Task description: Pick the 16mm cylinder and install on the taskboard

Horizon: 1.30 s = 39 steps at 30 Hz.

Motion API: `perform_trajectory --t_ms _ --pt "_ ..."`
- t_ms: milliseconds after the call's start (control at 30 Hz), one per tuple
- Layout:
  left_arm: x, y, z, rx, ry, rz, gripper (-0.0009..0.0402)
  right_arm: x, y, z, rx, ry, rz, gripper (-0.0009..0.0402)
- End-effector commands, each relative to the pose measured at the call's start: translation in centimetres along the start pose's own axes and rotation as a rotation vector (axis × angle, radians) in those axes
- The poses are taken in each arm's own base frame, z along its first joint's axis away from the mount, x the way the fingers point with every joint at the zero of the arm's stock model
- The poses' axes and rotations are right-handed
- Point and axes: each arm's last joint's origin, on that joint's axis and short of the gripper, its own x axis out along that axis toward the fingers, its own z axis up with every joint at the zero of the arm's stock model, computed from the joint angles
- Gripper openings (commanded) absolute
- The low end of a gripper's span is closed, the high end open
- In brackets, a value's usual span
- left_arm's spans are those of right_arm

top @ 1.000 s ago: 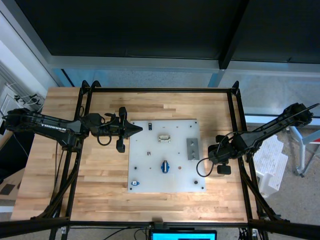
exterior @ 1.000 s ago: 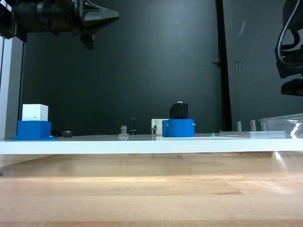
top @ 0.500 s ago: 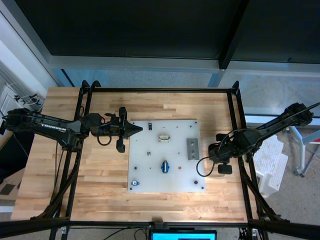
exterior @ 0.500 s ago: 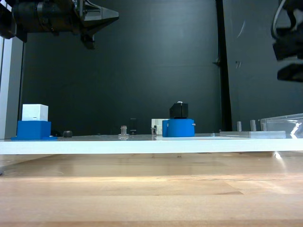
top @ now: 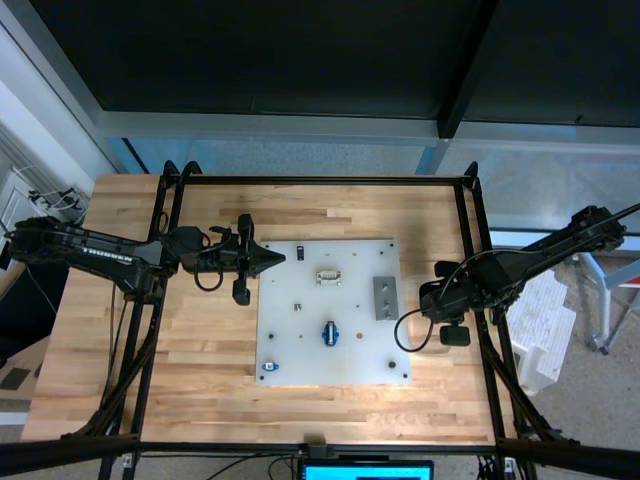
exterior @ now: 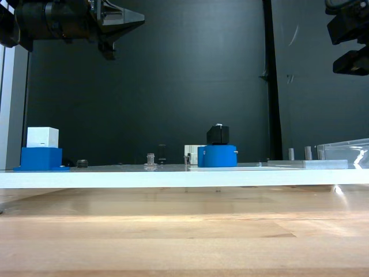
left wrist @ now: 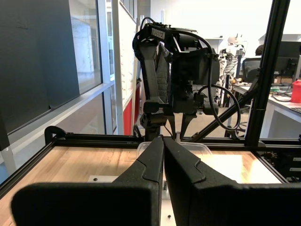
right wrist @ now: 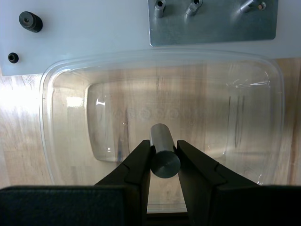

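My right pincer [right wrist: 162,149] clamps the 16mm cylinder [right wrist: 164,160] above the clear tray [right wrist: 45,89]. My left pincer [left wrist: 163,141] hangs closed over the left edge of the taskboard [top: 300,345].

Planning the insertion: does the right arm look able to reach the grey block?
Probably yes: the right gripper holds the 16mm cylinder over the clear tray, grey block adjacent, nothing between; left gripper hangs shut over the opposite edge of the taskboard.

Clear tray [right wrist: 66,141], probably plastic, on table [top: 200,380]
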Motion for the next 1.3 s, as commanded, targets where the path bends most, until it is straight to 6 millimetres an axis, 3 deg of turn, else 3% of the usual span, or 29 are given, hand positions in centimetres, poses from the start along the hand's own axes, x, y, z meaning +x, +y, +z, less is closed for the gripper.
perform_trajectory --t_ms 33,600,1300 --pt "0.0 0.0 0.0 0.000 0.000 0.000 0.0000 0.0 0.2 0.5 0.003 0.004 -0.003 0.0012" --pt "0.0 0.0 0.0 0.000 0.000 0.000 0.0000 1.0 1.8 6.8 0.053 0.022 -0.022 0.0012" --pt "0.0 0.0 0.0 0.000 0.000 0.000 0.0000 2.5 3.6 12.7 0.057 0.035 -0.032 0.0012"
